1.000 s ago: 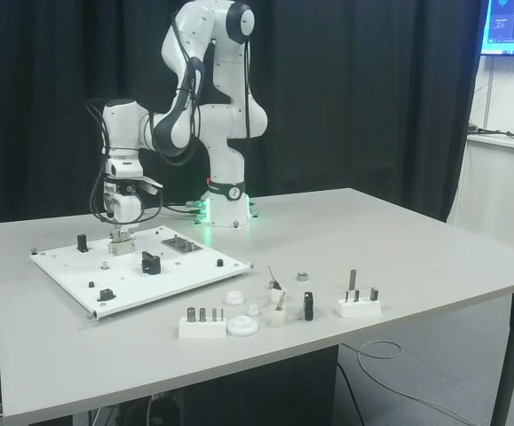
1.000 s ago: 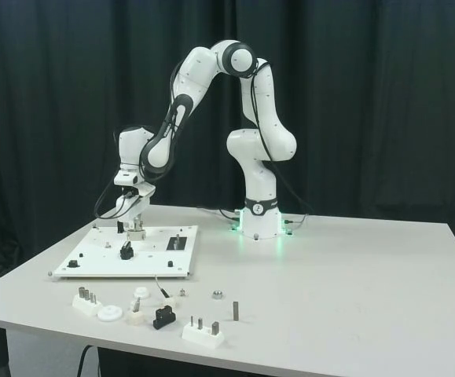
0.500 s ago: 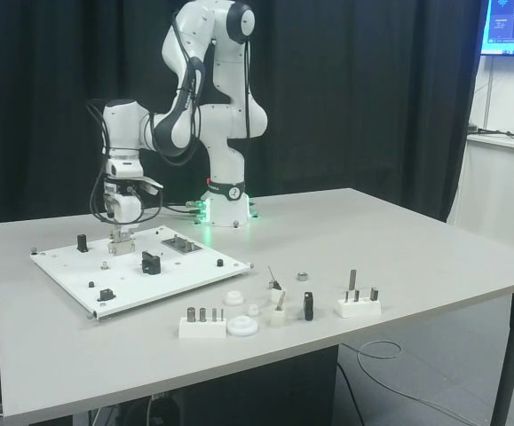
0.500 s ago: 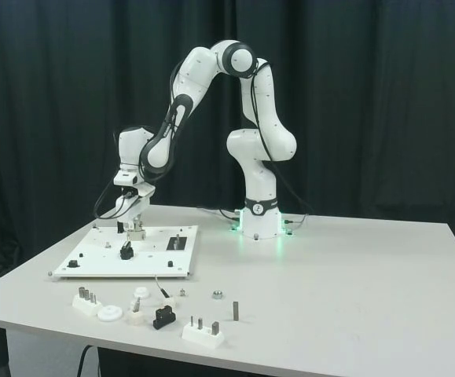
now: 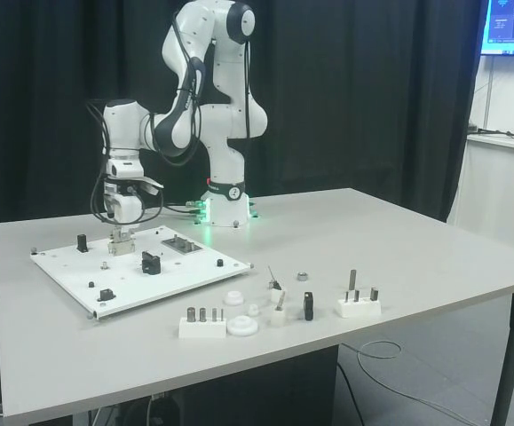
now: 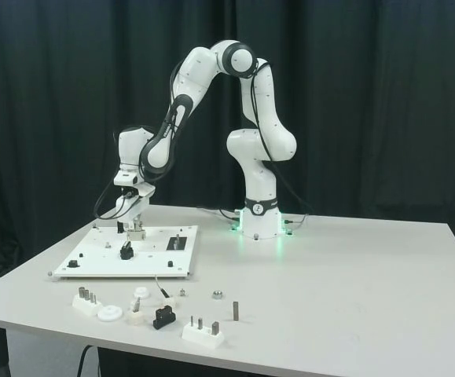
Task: Insert waterproof.
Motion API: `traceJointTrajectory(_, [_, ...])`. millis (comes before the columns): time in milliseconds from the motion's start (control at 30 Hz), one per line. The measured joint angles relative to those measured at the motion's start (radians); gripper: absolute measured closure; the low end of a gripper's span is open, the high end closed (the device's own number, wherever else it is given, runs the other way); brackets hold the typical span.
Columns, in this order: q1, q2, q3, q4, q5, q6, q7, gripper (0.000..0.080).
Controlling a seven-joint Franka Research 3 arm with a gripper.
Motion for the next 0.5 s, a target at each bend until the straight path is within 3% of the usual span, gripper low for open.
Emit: traceJointTrajectory(500, [0.000, -0.003, -0.006, 0.000, -0.015, -0.012, -0.016, 0.0488])
